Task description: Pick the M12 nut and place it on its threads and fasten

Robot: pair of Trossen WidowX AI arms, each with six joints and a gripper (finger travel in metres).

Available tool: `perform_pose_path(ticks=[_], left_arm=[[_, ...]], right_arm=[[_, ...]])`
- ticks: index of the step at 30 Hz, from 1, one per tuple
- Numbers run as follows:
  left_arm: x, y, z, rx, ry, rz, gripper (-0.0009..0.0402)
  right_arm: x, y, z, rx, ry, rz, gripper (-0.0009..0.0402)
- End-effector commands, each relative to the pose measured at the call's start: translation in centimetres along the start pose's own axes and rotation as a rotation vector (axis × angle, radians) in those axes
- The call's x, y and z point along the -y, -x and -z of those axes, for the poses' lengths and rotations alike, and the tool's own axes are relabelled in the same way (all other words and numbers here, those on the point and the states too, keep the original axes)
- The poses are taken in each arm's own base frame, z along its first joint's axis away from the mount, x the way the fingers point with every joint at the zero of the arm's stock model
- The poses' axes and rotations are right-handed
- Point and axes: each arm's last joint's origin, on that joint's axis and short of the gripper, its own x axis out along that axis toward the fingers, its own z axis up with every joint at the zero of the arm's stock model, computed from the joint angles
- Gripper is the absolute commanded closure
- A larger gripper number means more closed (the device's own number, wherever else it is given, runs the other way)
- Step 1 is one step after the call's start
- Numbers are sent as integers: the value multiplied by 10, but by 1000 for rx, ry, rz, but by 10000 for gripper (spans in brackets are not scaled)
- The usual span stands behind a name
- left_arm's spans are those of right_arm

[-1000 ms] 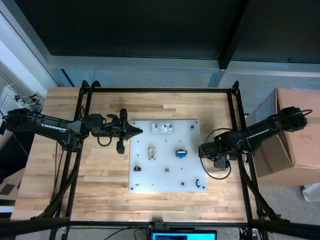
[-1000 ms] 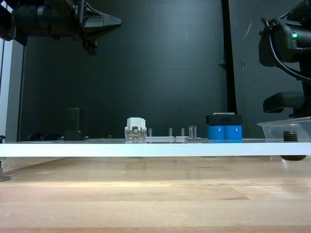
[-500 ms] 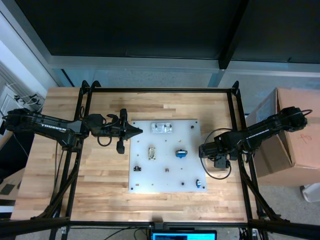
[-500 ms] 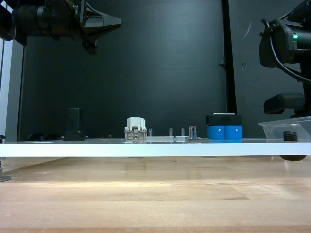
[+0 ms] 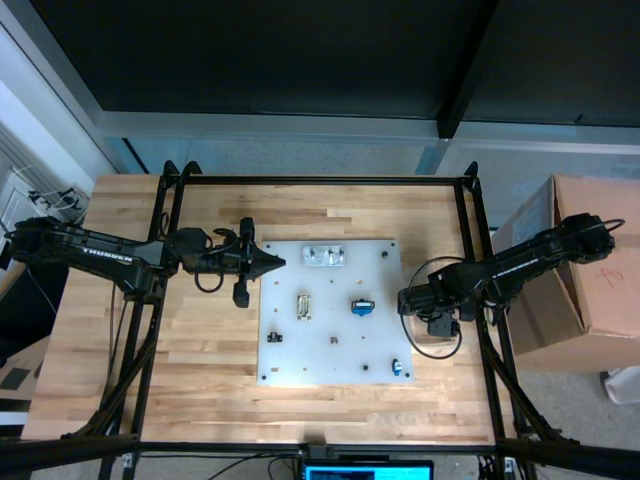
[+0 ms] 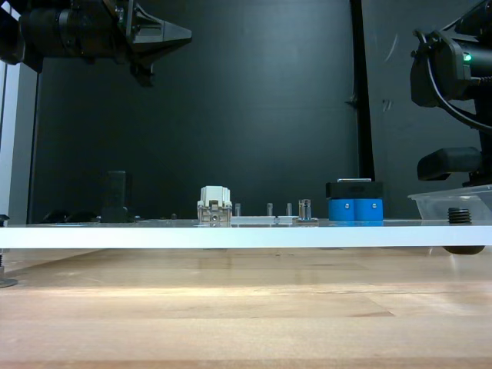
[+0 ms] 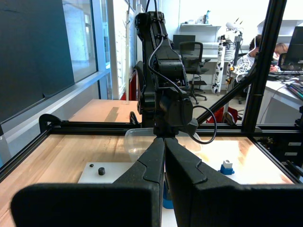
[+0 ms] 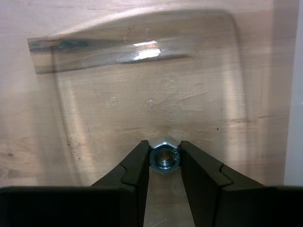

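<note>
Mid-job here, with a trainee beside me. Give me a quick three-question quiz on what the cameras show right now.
1. True or false: the black stud carries the M12 nut.
2. What does the right gripper, down at the clear tray, grip? A) nothing B) the M12 nut C) a blue block
3. Fill in: the left gripper, high above the board at its left edge, has its fingers ____.
Key: 1 false, the stud's ribs show bare; 2 B; 3 shut.
</note>
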Motion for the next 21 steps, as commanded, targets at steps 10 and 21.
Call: perform_pose_path(ticks=[10,21], left_arm=[[0,0,0,0,0,0,393],[0,0,0,0,-1,0,393]], right_arm=[[10,36,-6,1,-78,4,370],[30,80,-26,7,-52,13,370]])
